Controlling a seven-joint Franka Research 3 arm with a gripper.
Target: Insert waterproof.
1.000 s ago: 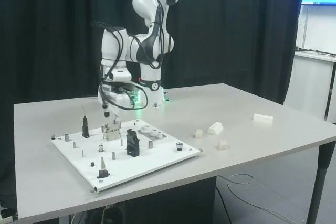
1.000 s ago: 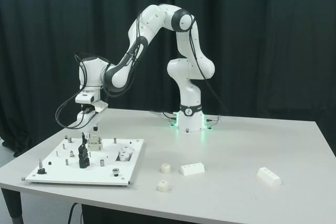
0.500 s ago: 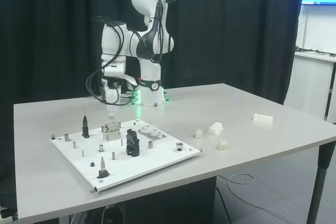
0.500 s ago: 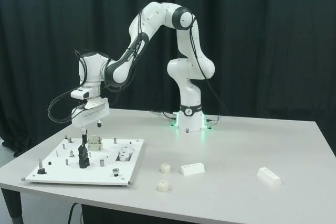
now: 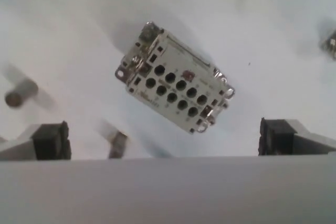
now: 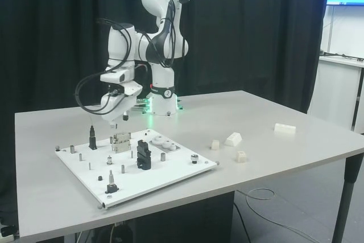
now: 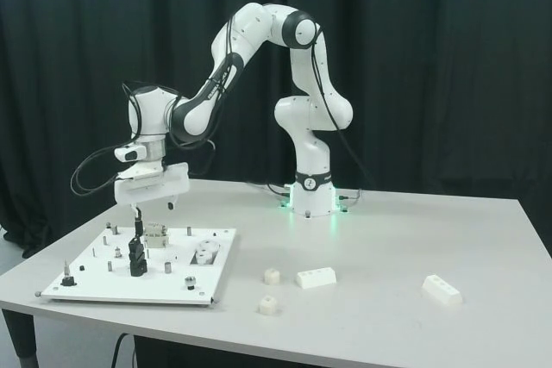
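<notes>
A rectangular connector block (image 5: 173,93) with two rows of round holes sits on the white board (image 5: 79,35). In the room views the block (image 6: 120,141) (image 7: 156,233) stands near the board's back edge. My gripper (image 5: 164,139) hangs above it, open, with black fingertips (image 5: 50,141) far apart and nothing between them. From the room cameras the gripper (image 6: 118,122) (image 7: 152,207) is a short way above the block and not touching it.
The white board (image 6: 170,166) (image 7: 95,286) also carries a black upright part (image 6: 142,155) (image 7: 136,256), several small pegs and a slim black post (image 6: 92,138). Three small white blocks (image 6: 233,139) (image 7: 316,277) lie on the grey table beside the board, and another (image 6: 285,128) lies farther off.
The hand has risen from just above the connector block, and the wrist has turned and swung outward. The board's parts have not moved.
</notes>
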